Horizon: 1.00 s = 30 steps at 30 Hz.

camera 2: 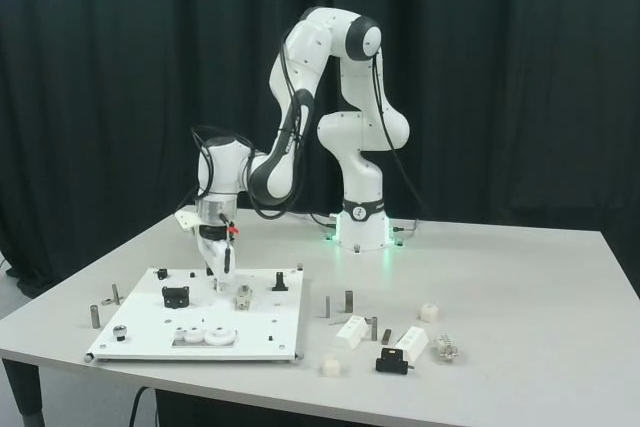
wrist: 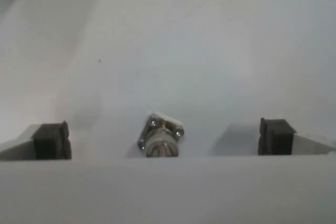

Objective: Remove BNC.

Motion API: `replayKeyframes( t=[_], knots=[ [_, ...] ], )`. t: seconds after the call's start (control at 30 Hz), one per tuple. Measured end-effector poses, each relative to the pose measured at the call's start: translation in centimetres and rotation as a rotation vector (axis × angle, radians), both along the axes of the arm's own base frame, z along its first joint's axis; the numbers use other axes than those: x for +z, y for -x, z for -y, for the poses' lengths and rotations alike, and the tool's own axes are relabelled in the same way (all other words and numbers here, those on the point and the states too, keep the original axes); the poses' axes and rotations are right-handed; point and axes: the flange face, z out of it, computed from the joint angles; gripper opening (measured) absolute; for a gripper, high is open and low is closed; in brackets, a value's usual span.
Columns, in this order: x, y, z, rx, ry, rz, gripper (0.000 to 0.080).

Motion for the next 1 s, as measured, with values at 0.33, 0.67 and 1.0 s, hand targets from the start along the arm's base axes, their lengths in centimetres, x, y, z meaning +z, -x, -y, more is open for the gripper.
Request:
replayKeyframes(
  t=[0.33, 0.67, 1.0],
  knots=[
    [-0.3, -0.14, -0.08, 0.005, 0.013, 0.005, 0.0685],
    [-0.27, -0.08, 0.07, -0.011, 0.009, 0.011, 0.0329],
    [-0.27, 0.06, 0.22, -0.042, -0.005, 0.025, 0.0127]
  ],
)
